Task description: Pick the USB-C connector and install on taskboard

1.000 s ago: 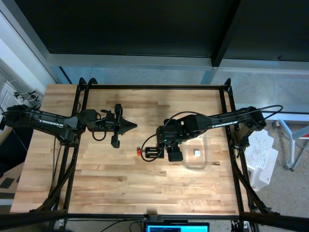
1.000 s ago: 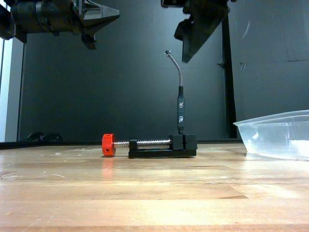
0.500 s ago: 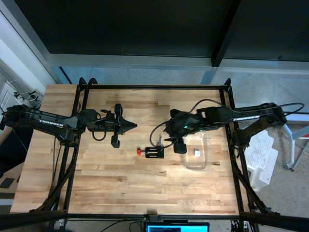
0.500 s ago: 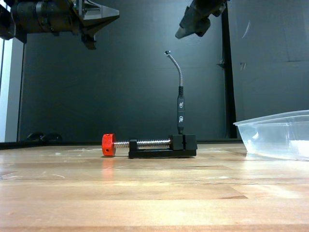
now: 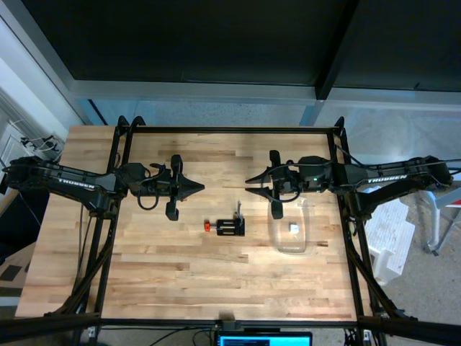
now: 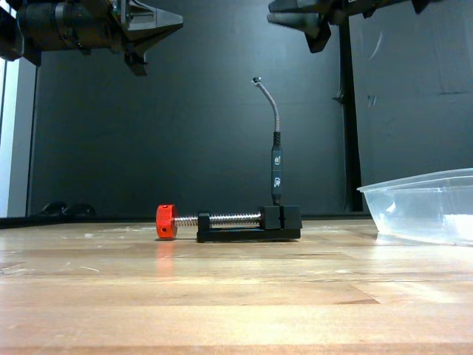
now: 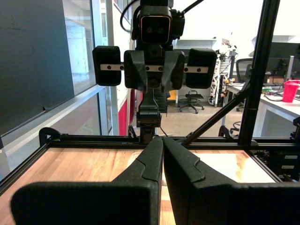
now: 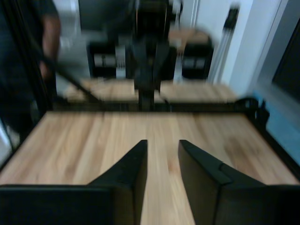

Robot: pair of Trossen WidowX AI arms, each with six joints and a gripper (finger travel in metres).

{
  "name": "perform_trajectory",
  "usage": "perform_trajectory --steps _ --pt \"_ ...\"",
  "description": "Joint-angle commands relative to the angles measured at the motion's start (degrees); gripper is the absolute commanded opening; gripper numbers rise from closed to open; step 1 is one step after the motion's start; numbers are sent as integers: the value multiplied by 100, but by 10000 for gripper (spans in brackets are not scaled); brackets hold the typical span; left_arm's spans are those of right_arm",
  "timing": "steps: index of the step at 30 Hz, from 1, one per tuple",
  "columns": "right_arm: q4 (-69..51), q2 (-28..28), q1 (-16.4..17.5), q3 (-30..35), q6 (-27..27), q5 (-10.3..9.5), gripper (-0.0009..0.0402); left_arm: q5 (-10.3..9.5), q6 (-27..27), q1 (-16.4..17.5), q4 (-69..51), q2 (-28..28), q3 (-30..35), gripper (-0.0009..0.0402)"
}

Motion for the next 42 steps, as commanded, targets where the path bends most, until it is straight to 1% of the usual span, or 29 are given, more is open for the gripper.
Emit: perform_trajectory --steps 1,3,6,9,15,20,22,42 --pt "870 -133 -2 -446 98 4 31 2 0 0 0 0 2 0" --pt "1226 -208 -2 -673 101 2 -2 2 0 2 2 2 2 0" --pt "1576 -315 -26 -970 114 7 4 2 0 2 2 0 2 0" --pt "1878 -409 -63 -1239 184 -15 0 2 0 0 0 0 2 0" --pt "2129 -573 -63 -1606 251 -17 0 2 0 2 0 2 2 0" --pt "2129 -610 -63 -1663 317 -31 0 2 0 0 2 0 2 0" --pt "2131 -608 -63 -1661 321 -116 0 2 0 0 2 2 2 0" --pt "2035 -608 -59 -1628 337 -122 0 2 0 2 0 2 2 0"
